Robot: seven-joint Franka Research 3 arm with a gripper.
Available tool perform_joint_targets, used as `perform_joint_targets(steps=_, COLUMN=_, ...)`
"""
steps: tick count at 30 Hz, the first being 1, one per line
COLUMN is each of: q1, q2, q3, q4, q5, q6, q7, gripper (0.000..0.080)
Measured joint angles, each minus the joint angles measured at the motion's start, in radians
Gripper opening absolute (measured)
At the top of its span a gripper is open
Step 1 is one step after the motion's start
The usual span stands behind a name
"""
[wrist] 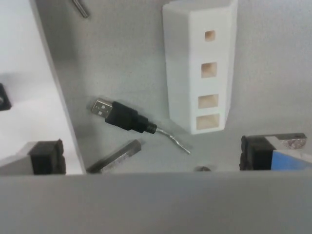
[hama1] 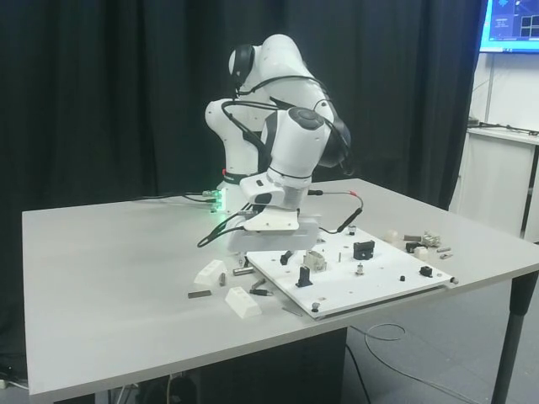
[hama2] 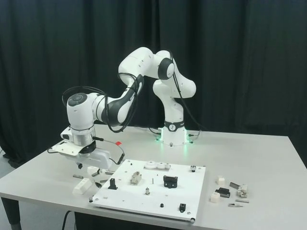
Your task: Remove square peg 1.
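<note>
Wide-spread gripper (wrist: 152, 158) above unlabelled white block (wrist: 200, 63) (four square holes, no writing).

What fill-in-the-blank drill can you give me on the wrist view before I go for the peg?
1. The white block shows ___ square holes in a row.
2. The black USB plug lies on the ___ table.
3. The gripper fingers stand ___, holding nothing.
4. The metal bar lies ___ the fingers.

Missing words: four; grey; open; between
</note>
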Motion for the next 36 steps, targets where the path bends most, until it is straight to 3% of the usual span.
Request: perform_joint_targets(steps=36, q1=-0.002, q2=0.002, q3=-0.009, q4=-0.026, q5=0.019, q6=0.046, q7=0.000, gripper=0.0800)
